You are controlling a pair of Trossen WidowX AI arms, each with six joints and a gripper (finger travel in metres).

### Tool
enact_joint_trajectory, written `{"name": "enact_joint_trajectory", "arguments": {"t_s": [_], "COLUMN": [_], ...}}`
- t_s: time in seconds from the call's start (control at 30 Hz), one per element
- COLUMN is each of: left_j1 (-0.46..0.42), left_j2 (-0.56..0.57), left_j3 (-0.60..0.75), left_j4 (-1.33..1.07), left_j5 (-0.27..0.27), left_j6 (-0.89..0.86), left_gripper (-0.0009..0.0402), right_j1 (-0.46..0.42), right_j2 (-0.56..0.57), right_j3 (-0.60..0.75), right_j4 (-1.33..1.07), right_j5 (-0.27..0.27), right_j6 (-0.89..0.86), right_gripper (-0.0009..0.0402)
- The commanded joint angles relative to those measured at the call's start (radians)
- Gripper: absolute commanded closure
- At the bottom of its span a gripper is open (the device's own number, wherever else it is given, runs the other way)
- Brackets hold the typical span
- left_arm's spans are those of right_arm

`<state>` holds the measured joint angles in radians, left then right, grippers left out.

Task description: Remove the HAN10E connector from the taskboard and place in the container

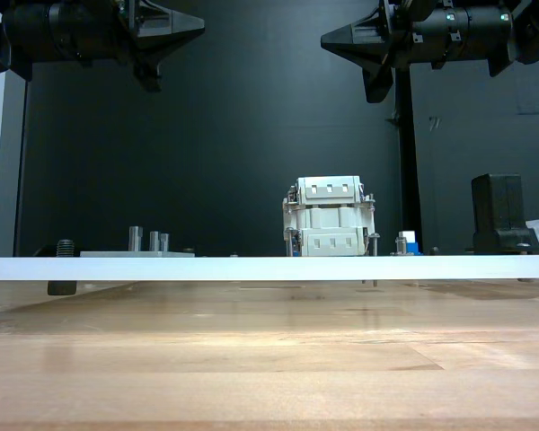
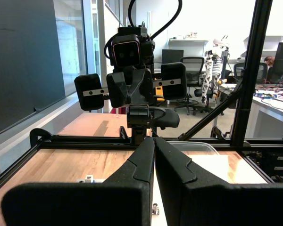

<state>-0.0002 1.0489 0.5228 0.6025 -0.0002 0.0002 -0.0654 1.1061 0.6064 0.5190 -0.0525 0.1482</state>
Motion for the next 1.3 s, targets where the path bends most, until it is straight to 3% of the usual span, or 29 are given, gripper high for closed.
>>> {"name": "enact_joint_trajectory", "arguments": {"t_s": [0.03,0.53,0.83,1.3], "left_j1": [0.0,0.0,0.0,0.0], "left_j2": [0.0,0.0,0.0,0.0], "left_j3": [0.0,0.0,0.0,0.0], "left_j4": [0.0,0.0,0.0,0.0], "left_j5": [0.0,0.0,0.0,0.0], "left_j6": [0.0,0.0,0.0,0.0], "left_gripper": [0.0393,0.0393,0.0393,0.0393], "right_j1": [0.001,0.004,0.049,0.167], "right_j2": [0.001,0.001,0.072,0.424], "right_j3": [0.0,0.055,0.371,0.89], "right_j4": [0.001,-0.088,-0.728,-1.381], "right_j5": [0.0,0.004,0.004,0.008], "right_j6": [0.0,0.071,0.038,0.039], "right_gripper": [0.0393,0.0393,0.0393,0.0393]}}
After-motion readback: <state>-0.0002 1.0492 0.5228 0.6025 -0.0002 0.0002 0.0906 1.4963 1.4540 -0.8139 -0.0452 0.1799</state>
